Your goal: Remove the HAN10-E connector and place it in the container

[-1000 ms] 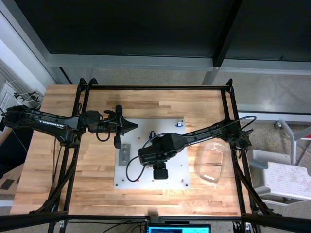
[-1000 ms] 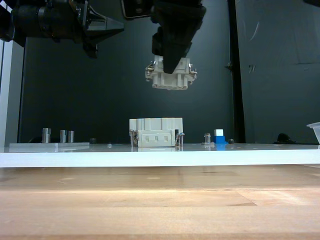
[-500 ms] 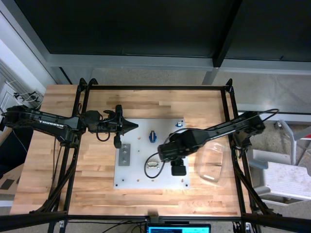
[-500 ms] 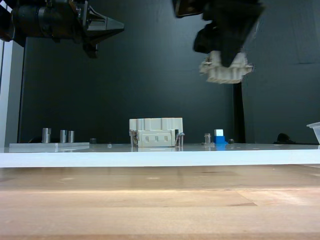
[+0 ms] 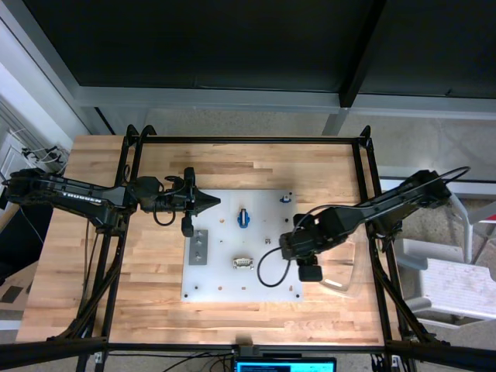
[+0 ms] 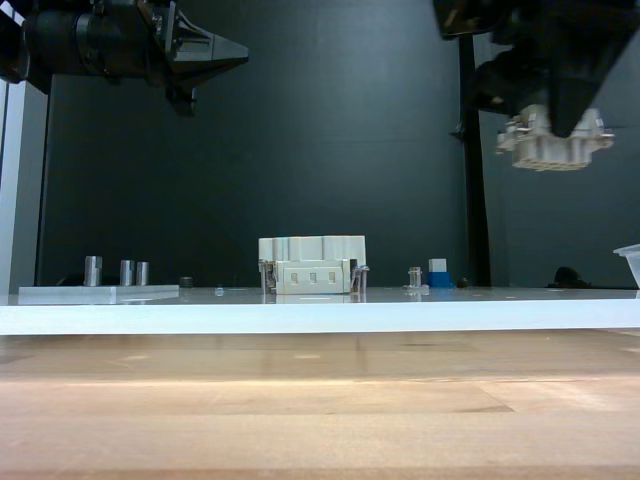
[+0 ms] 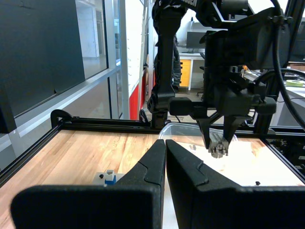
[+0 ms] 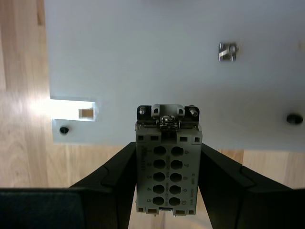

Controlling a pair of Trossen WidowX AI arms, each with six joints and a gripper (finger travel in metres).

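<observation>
Pale wood counter (image 5: 116, 310) under a black frame, white board (image 5: 221, 283) at mid-frame.

High view: right hand (image 5: 301, 254) hangs over the board's right edge, just beside the container (image 5: 350, 288). Left hand (image 5: 211, 202) sits parked at the board's upper left.

Low view: HAN10-E connector (image 6: 555, 148) held at upper right, well above the board. Mating housing (image 6: 312, 265) sits at centre.

Left wrist view: left fingers (image 7: 183, 164) pressed together, empty.

Right wrist view: right fingers (image 8: 114, 176) clamp the connector's long sides. Board edge and bare wood lie beneath, no tub.

Judgement: carry further toward frame right until the tub lies under the connector, lower inside the rim, then release. A drop from this height could bounce out.
</observation>
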